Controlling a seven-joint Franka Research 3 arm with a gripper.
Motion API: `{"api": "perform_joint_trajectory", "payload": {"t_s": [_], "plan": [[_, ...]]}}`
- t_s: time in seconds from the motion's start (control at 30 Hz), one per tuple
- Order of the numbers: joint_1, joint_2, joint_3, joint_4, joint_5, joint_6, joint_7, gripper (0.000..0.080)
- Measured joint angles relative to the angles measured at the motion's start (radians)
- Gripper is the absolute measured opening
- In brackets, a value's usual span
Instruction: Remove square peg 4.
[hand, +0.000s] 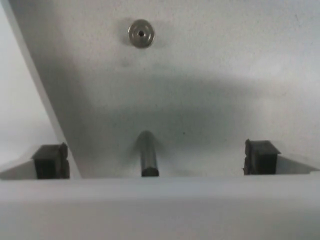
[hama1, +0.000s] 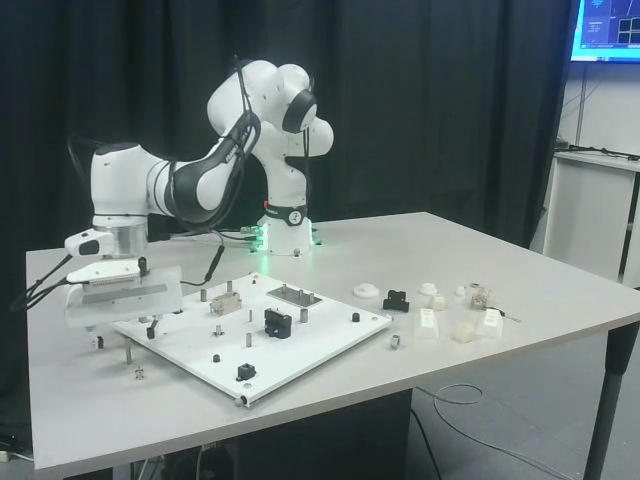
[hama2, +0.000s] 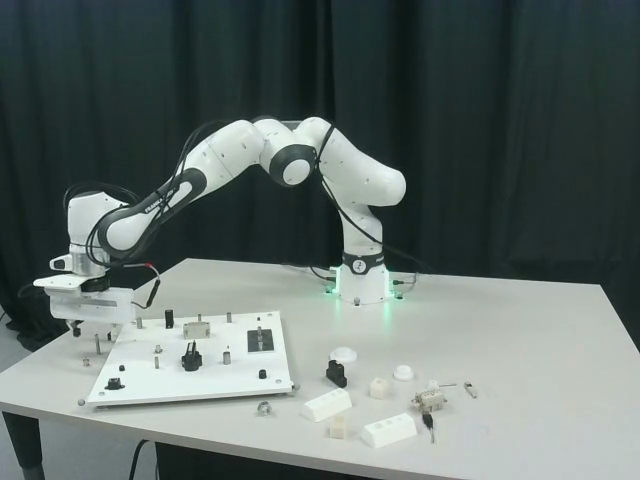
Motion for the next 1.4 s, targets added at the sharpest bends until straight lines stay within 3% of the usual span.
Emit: {"api": "perform_joint_trajectory", "payload": {"t_s": [1.4], "plan": [[-0.006,0.0,-0.007,0.041,-0.001,-0.041,-0.034,0.08]]}}
